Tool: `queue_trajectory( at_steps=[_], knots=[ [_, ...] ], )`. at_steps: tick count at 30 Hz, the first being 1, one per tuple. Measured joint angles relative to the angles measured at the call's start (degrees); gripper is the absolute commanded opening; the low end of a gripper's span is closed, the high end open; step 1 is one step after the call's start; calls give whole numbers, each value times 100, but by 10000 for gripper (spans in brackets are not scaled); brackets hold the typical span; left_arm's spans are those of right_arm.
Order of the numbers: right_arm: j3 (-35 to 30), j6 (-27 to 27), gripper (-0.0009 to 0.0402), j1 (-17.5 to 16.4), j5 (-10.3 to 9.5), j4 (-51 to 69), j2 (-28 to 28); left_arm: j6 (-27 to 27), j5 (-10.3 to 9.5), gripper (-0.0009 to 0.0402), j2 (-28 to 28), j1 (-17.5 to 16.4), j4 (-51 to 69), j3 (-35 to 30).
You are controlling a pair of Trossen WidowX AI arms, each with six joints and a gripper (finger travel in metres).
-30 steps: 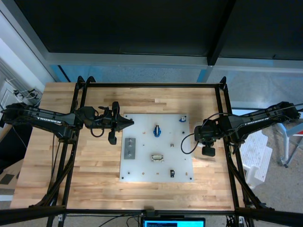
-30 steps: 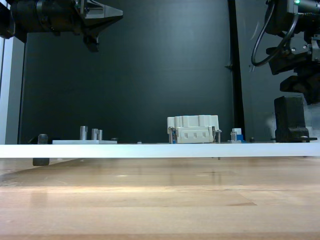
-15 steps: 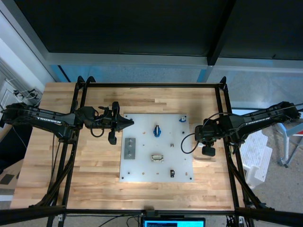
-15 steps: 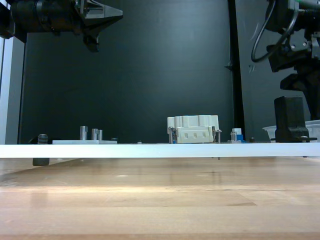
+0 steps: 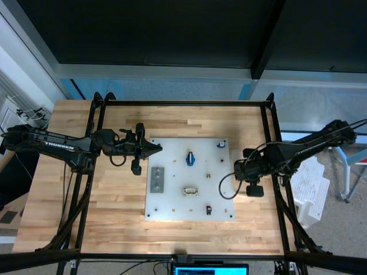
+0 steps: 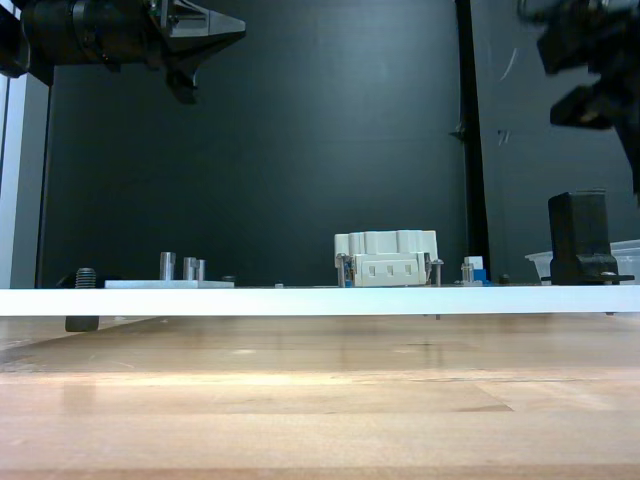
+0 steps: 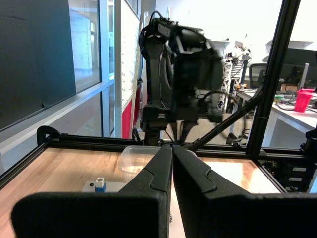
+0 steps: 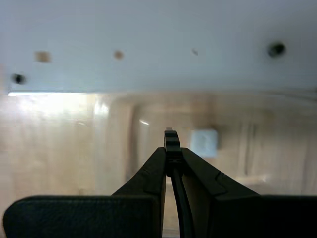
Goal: Pick the USB connector and install on taskboard
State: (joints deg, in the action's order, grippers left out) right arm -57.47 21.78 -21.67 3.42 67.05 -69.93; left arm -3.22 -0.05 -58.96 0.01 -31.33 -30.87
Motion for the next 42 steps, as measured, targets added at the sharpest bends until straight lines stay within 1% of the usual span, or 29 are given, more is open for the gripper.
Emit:
queue_trajectory(
  at_steps=[3,8,12,18,30,34,42],
  knots=[
    [-361,179,0,-223,0,15,-323,-2,0,0,0,0,-2,0],
    [-868,461,0,-365,9,160,-833,-2,0,0,0,0,-2,0],
    [-1209,505,0,-511,140,133,-1228,-2,0,0,0,0,0,0],
    [-1786,507,0,-634,144,109,-1805,0,0,0,0,0,0,0],
    [-2931,535,0,-702,129,127,-2981,0,0,0,0,0,-2,0],
    [-3185,540,0,-728,87,138,-3233,0,0,0,0,0,-2,0],
    [-3720,645,0,-748,94,323,-3672,0,0,0,0,0,-2,0]
  ],
)
